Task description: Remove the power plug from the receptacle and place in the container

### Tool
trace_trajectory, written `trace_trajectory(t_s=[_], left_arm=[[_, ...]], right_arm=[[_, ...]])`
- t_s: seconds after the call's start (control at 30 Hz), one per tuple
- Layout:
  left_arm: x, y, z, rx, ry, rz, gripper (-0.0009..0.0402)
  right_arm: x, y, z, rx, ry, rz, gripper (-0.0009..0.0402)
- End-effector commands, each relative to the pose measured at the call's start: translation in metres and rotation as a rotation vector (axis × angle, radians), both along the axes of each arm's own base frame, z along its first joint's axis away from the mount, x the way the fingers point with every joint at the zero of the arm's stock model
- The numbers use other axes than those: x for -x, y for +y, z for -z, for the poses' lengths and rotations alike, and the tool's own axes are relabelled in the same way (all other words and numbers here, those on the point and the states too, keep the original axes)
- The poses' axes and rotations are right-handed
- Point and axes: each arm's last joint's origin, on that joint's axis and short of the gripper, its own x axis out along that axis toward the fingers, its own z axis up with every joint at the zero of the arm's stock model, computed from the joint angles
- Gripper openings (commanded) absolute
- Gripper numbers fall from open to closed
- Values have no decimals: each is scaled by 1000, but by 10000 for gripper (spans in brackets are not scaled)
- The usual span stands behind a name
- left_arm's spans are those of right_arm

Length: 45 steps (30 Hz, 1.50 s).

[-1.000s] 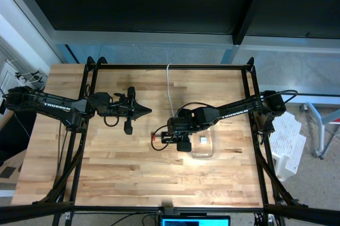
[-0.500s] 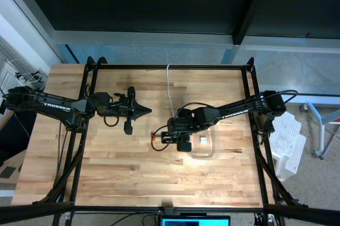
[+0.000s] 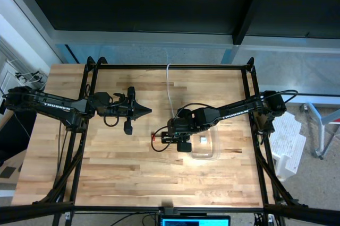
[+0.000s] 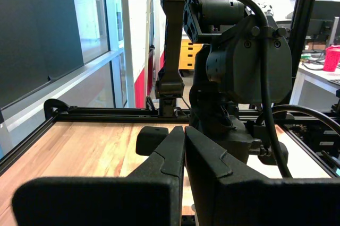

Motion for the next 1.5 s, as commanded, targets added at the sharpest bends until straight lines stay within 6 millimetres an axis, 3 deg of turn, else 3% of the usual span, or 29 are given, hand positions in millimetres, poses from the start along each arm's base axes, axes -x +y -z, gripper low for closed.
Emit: trace_trajectory(t_s=[0.03,1.03,1.5], left_arm=[[0,0,0,0,0,0,0],[0,0,0,0,0,0,0],[0,0,0,0,1,0,0]], right_arm=[[0,-1,0,5,0,4,-1],[7,-2,-17,-18,-40,1,0],[20,-4,-33,-17,-33,1,0]])
